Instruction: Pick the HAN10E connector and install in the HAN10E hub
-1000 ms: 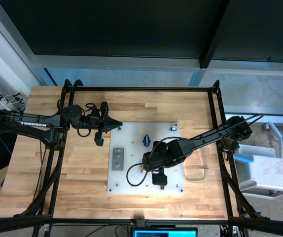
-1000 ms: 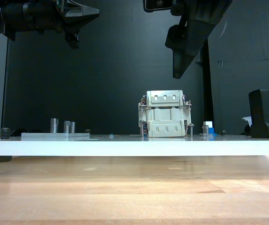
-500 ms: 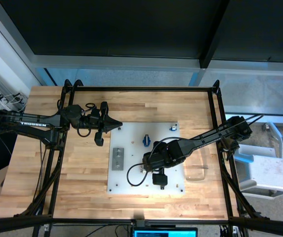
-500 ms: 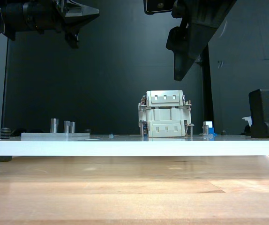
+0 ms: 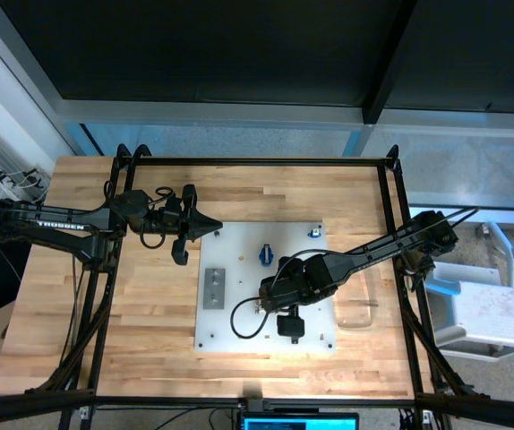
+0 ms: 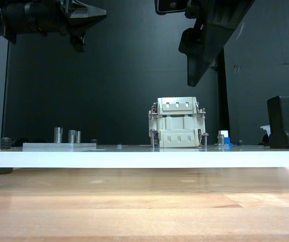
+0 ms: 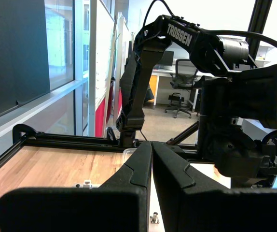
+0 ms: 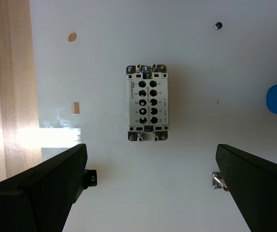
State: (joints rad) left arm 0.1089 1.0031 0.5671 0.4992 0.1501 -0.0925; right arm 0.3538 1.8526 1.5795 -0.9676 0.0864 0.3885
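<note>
Left gripper [image 5: 210, 226]: parked high near far-left corner of white board [image 5: 239, 336], fingers pressed together, empty. Board centre: HAN10E connector [image 8: 146, 102] sits atop HAN10E hub [image 6: 178, 137], looks seated. Right gripper [image 8: 150, 152]: directly above connector, clear of it, fingers spread wide, holding nothing. Step, my reading: insertion done, connector released. Next: lift right arm away; confirm connector level, fully down.

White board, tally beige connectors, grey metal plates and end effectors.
Beige rectangular connector block: 1
Grey metal plate: 1
End effectors: 2 (left end effector shut, raised at the table's left; right end effector open above the connector)
Total: 4
</note>
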